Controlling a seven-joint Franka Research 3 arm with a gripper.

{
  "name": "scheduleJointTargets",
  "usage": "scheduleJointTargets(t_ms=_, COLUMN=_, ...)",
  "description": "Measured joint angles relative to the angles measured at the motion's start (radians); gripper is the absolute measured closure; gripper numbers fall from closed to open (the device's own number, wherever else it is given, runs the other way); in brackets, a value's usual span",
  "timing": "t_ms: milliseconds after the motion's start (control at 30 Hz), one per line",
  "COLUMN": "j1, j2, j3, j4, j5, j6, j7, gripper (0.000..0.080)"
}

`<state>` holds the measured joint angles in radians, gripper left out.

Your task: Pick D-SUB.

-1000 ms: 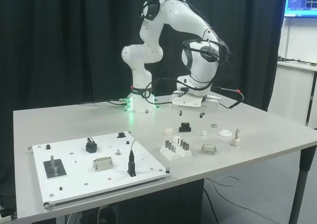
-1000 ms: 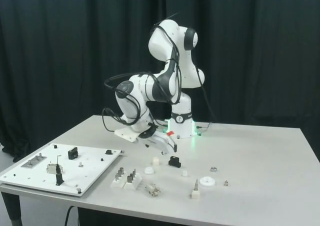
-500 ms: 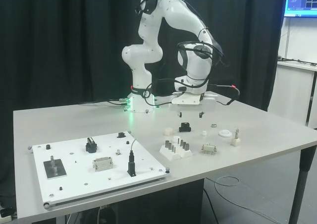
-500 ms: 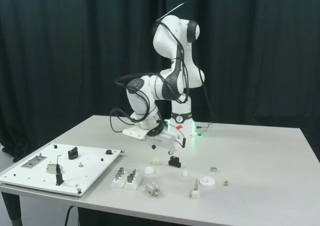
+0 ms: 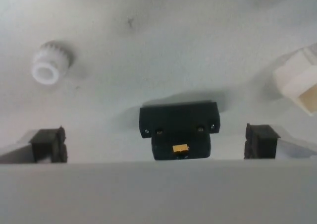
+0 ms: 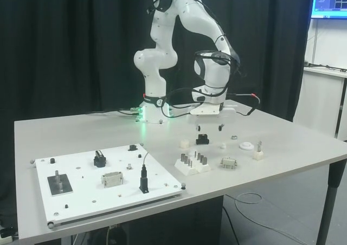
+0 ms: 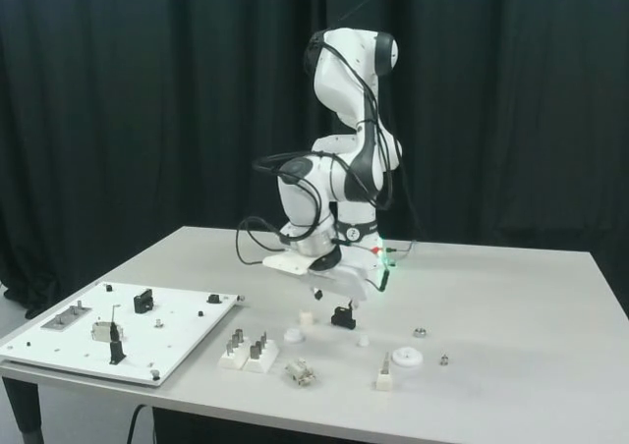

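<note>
Below the spread-fingered gripper, the black D-SUB sits off-centre; it could be clipped or skewed if closed on carelessly.

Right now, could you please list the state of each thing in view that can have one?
gripper: open, hovering above the black connector, holding nothing.
black connector: flat on the table, between the fingertips, not gripped.
white gear: lying loose on the table.
green base light: lit.
</note>
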<state>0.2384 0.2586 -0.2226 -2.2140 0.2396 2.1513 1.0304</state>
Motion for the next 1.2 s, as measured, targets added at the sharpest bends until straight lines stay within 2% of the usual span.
scheduleJointTargets(t_ms=300, j1=0.019, j2=-0.039, j3=0.0, j4=-0.108, j5=0.0, j6=0.116, j7=0.0, gripper=0.0003)
scheduleJointTargets(t_ms=600, j1=0.031, j2=-0.063, j3=0.0, j4=-0.187, j5=0.017, j6=0.2, j7=0.0, gripper=0.0003)
scheduleJointTargets(t_ms=833, j1=0.045, j2=-0.067, j3=0.0, j4=-0.22, j5=0.029, j6=0.238, j7=-0.001, gripper=0.0003)
scheduleJointTargets(t_ms=1200, j1=0.061, j2=-0.067, j3=0.0, j4=-0.244, j5=0.029, j6=0.267, j7=-0.003, gripper=0.0003)
